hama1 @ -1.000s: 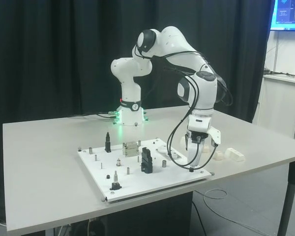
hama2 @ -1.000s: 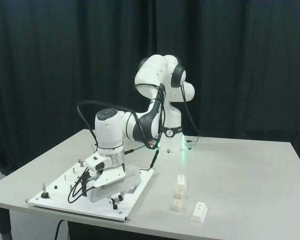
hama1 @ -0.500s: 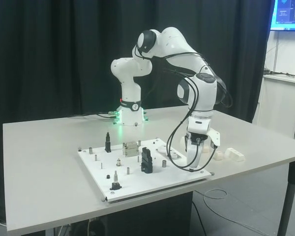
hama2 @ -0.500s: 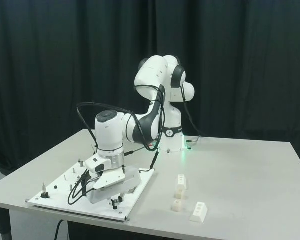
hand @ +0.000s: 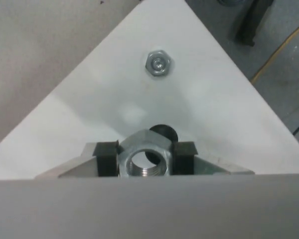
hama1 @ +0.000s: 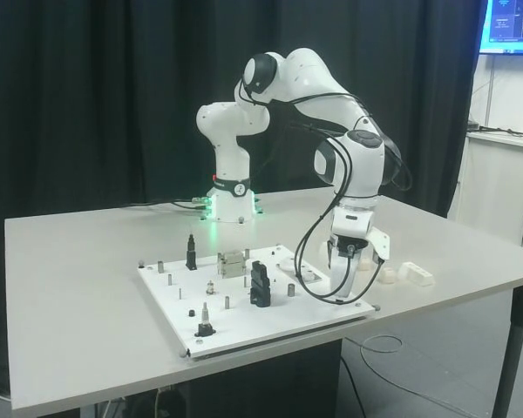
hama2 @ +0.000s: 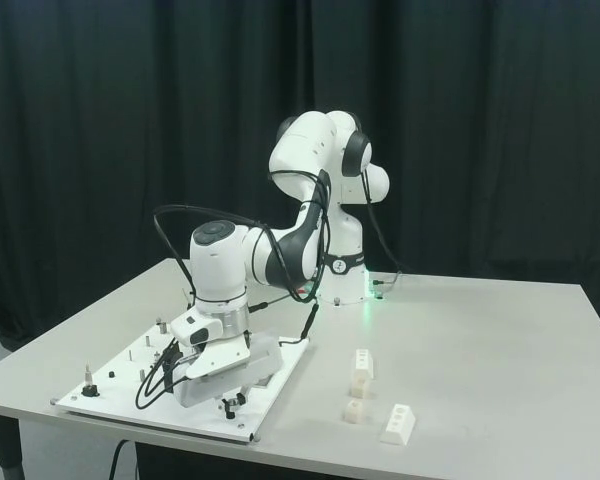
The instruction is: Insert bolt 4.
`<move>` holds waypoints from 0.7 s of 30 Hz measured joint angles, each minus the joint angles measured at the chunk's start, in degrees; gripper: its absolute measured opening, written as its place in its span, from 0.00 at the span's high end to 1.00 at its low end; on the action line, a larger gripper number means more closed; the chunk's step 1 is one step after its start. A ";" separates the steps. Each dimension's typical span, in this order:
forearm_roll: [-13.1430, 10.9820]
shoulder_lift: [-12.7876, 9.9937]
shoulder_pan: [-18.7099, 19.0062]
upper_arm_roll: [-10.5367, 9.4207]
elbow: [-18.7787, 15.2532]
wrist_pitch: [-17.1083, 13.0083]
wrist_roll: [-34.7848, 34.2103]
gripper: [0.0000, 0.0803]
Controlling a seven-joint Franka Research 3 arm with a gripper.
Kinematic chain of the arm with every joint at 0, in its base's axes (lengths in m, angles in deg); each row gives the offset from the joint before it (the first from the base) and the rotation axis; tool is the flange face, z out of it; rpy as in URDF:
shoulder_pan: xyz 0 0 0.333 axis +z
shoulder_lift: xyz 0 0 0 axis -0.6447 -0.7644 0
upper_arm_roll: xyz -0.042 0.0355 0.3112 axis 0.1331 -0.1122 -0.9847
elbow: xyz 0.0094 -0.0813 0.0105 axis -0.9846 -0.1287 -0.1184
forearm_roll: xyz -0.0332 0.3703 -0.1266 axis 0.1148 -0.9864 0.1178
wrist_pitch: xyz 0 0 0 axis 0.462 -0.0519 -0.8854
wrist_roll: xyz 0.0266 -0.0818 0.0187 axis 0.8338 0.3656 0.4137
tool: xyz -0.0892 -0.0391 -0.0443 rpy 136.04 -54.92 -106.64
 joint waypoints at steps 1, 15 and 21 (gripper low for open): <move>0.02 0.00 0.00 0.00 0.00 0.03 -0.09 0.72; 0.16 0.00 0.00 0.05 0.00 0.15 -0.65 0.72; 0.18 -0.01 0.00 0.12 0.00 0.14 -1.23 0.72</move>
